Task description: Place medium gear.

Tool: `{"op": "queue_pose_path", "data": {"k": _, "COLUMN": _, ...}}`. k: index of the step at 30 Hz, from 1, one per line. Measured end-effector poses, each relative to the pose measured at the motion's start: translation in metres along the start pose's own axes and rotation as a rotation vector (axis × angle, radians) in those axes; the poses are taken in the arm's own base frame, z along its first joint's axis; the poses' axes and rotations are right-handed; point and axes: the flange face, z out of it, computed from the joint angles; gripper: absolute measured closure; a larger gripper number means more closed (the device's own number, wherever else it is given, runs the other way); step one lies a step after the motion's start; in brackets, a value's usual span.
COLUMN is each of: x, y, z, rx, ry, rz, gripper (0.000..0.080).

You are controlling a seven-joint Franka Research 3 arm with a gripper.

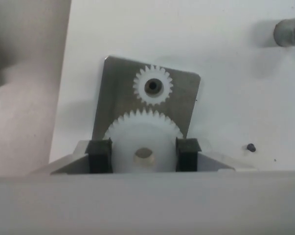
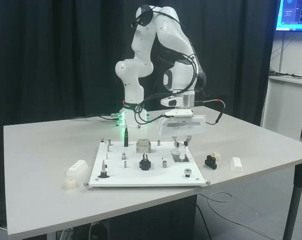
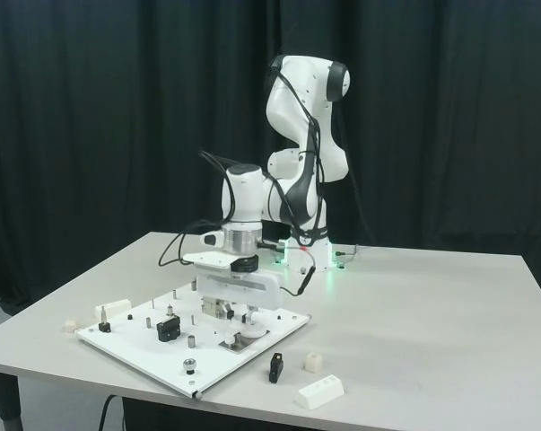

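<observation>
The white medium gear (image 1: 145,142) sits between my two black fingertips, and my gripper (image 1: 144,154) is shut on it. It is held low over a grey metal plate (image 1: 117,93) on the white board (image 1: 225,88). A small white gear (image 1: 152,85) rests on that plate, its teeth right beside those of the medium gear. A pale shape shows in the medium gear's centre hole; I cannot tell whether it is a peg. From the room, my gripper (image 2: 180,146) (image 3: 249,316) hangs just above the plate (image 2: 181,159) (image 3: 238,342) near the board's edge.
A grey metal peg (image 1: 289,30) and a small black screw (image 1: 251,147) stand on the board near the plate. Several pegs and black fixtures (image 2: 144,164) cover the board's other side. White blocks (image 2: 76,170) (image 2: 237,164) and a black part (image 2: 210,161) lie on the table beside it.
</observation>
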Motion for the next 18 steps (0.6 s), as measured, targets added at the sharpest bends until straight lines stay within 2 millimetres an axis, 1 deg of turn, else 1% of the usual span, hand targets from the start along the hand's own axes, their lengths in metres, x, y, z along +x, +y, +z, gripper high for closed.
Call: {"op": "queue_pose_path", "data": {"k": 18, "x": 0.0015, "y": 0.0015, "z": -0.0024, "rx": -0.002, "ry": -0.004, "rz": -0.011, "gripper": 0.0525}}
